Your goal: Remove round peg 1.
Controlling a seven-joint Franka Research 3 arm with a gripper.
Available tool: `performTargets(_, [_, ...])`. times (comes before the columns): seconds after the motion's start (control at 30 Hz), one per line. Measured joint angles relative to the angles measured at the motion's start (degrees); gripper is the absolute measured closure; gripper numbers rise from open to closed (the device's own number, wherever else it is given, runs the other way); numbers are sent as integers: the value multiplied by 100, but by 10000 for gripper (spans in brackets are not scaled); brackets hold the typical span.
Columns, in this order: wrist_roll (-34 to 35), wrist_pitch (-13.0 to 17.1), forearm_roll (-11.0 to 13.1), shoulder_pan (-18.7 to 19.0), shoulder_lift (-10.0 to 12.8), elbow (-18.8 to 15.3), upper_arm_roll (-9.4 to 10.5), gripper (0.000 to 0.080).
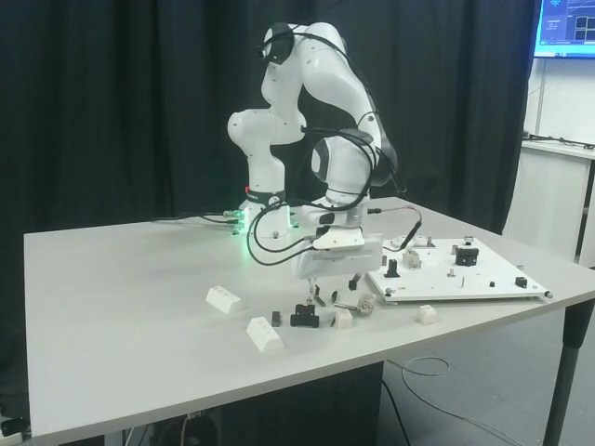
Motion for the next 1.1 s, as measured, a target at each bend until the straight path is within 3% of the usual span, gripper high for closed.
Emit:
performTargets(0.37, [0, -143, 0, 5, -127, 24, 0, 3])
performTargets(1.1, [0, -172, 0, 12, -137, 47, -1, 3])
